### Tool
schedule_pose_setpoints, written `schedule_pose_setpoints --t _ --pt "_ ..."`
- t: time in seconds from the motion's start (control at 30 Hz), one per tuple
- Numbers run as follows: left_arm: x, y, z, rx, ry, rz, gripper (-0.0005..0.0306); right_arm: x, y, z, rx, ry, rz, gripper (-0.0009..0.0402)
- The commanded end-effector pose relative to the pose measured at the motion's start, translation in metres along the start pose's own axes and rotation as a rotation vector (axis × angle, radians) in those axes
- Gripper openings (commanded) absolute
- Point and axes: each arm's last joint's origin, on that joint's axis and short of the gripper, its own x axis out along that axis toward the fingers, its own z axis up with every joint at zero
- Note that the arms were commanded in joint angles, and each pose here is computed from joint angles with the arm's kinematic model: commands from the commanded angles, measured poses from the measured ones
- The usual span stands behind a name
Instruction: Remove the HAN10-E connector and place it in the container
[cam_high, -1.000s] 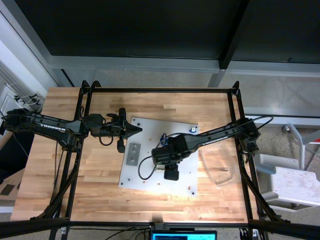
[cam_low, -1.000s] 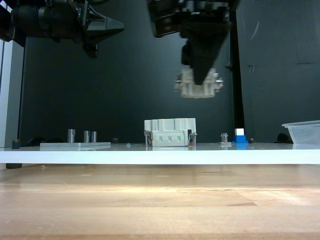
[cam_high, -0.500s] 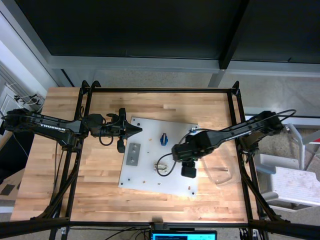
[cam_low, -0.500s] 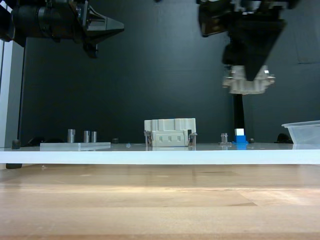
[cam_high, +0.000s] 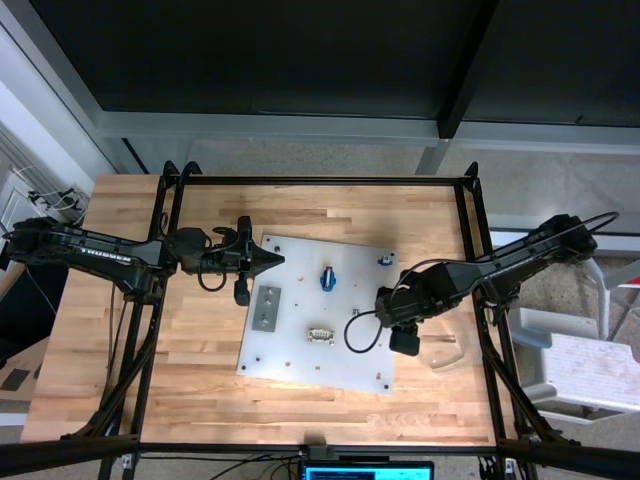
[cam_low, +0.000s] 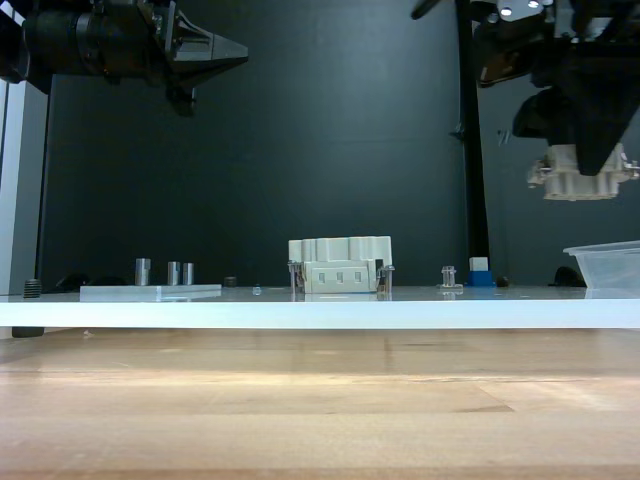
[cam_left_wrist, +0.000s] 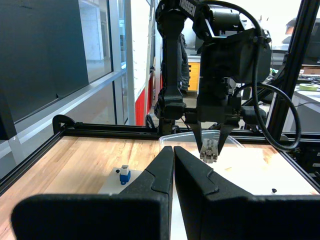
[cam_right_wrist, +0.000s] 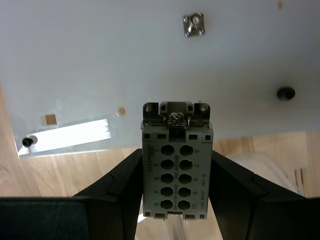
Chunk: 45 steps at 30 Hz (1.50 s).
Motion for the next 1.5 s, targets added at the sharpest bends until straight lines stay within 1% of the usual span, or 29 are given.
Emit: schedule_pose_setpoints --t 0.03,0.13,0.17,0.27,0.73,0.87,1.03,1.2,1.5 --pt "0.0 0.0 0.0 0.0 0.0 0.0 0.0 0.001 -0.002 -0.008 0.005 0.0 0.001 0.0012" --pt "0.0 0.0 0.0 0.0 0.0 0.0 0.0 0.001 -0.002 -0.014 0.0 0.002 0.002 0.0012" --pt "0.0 0.0 0.0 0.0 0.0 0.0 0.0 0.0 -0.003 -0.016 -0.001 -0.003 -0.002 0.0012" --pt "0.0 0.0 0.0 0.0 0.0 0.0 0.0 -0.002 -0.004 -0.02 0.011 -0.031 -0.03 0.0012" --pt "0.0 0.0 0.0 0.0 0.0 0.0 0.0 0.006 -0.016 -0.049 0.069 -0.007 -0.038 0.0012" --pt "0.0 0.0 0.0 0.0 0.0 0.0 0.0 0.009 -0.017 -0.057 0.067 0.0 -0.039 0.0012" --pt "0.0 0.0 0.0 0.0 0.0 0.0 0.0 0.014 -0.019 -0.065 0.092 0.004 -0.038 0.0012" --pt "0.0 0.0 0.0 0.0 0.0 0.0 0.0 0.016 -0.019 -0.071 0.095 0.011 -0.039 0.0012" --pt "0.0 0.0 0.0 0.0 0.0 0.0 0.0 0.027 -0.02 -0.084 0.089 0.05 -0.057 0.0012"
